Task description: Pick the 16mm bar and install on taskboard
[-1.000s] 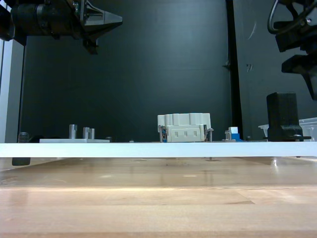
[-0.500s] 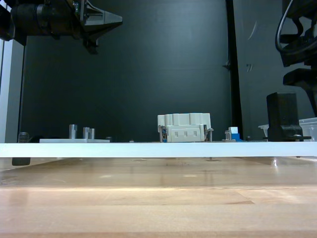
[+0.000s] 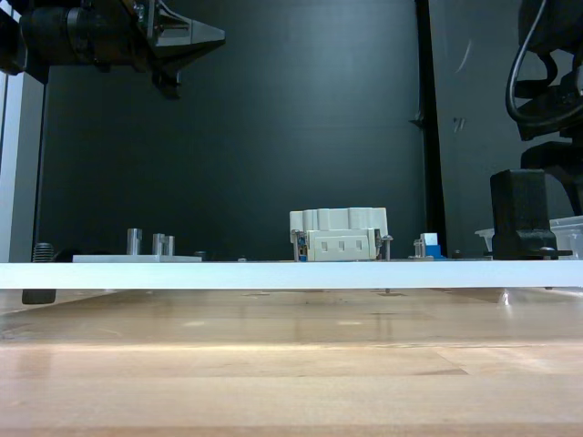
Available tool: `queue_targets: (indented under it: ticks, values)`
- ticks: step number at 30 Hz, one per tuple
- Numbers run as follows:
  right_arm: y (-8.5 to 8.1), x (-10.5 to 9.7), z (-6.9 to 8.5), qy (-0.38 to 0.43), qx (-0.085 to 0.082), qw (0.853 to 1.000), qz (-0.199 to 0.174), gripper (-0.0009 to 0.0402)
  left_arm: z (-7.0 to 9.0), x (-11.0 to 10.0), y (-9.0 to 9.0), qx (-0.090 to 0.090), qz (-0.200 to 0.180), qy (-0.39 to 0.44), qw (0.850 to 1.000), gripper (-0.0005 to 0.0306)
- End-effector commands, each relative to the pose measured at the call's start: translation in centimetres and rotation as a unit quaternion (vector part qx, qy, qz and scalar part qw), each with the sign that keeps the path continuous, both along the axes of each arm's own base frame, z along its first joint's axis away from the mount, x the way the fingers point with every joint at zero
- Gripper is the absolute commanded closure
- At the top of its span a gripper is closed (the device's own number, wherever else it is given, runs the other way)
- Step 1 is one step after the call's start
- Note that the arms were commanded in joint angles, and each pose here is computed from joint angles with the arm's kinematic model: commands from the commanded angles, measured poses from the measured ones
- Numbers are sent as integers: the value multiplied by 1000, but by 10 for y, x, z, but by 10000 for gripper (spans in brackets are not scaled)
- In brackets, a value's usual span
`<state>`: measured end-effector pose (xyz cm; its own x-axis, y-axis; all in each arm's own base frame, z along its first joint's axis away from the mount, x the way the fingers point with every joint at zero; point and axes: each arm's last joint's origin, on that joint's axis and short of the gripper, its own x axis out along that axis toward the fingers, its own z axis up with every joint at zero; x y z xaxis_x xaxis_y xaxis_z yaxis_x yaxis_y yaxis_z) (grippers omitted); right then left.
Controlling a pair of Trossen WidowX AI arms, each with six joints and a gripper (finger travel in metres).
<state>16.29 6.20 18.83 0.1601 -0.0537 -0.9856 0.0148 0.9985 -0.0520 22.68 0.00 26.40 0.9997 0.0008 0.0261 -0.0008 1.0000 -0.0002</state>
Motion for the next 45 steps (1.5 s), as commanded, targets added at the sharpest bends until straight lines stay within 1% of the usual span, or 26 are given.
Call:
queue_targets:
  ticks: [1, 12, 21, 24, 33, 40, 45]
  values:
    - [0, 0, -1, -2, -1, 1000, -1, 169, 0, 0, 0, 0, 0, 0, 1000, 300]
    - [1, -2, -12, -7, 0, 1000, 5, 169, 0, 0, 0, 0, 0, 0, 1000, 300]
    - [1, -3, -13, -6, -2, 1000, 15, 174, 0, 0, 0, 0, 0, 0, 1000, 300]
    - [1, -3, -13, -7, -2, 1000, 17, 191, 0, 0, 0, 0, 0, 0, 1000, 300]
    - [1, -2, -13, -11, -1, 1000, 19, 262, 0, 0, 0, 0, 0, 0, 1000, 300]
    - [1, -2, -13, -11, -1, 1000, 19, 304, 0, 0, 0, 0, 0, 0, 1000, 300]
    - [1, -2, -13, -13, -8, 1000, 20, 339, 0, 0, 0, 0, 0, 0, 1000, 300]
